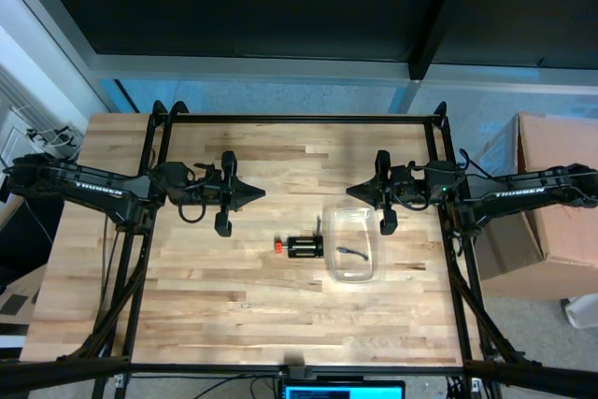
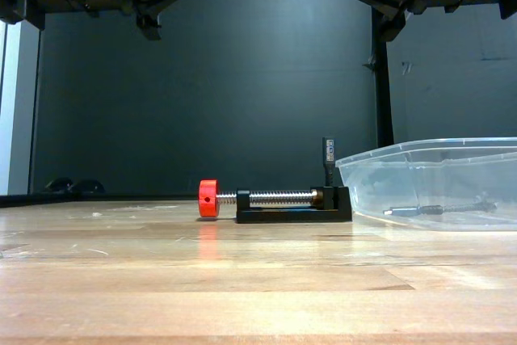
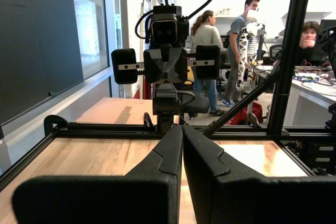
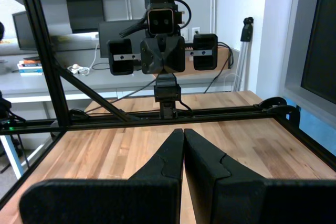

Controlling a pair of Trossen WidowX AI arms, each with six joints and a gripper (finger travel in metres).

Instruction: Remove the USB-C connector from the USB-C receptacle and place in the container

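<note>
The left arm [image 1: 93,189], marked TROSSEN in white along its link, reaches in over the wooden table [image 1: 234,315]. The left gripper [image 1: 254,193] hangs high above the board with its fingers [image 3: 173,145] pressed together on nothing.

Near the table's middle sits a small black screw clamp [image 2: 291,214] with a red knob [image 2: 208,198] at its left end and a bare threaded rod. At its right end stands an upright black post, the USB-C receptacle [image 2: 328,155]. It carries a small pale label too small to read.

Just right of the clamp is the clear plastic container [image 2: 363,179]. The USB-C connector [image 2: 436,209] lies free on its floor, clear of the receptacle.

The right gripper [image 1: 355,192] hangs above the container's far end, its fingers [image 4: 197,150] likewise closed and empty. The right arm [image 1: 519,192] also reads TROSSEN. A cardboard box [image 1: 551,203] stands beyond the table's right edge.
</note>
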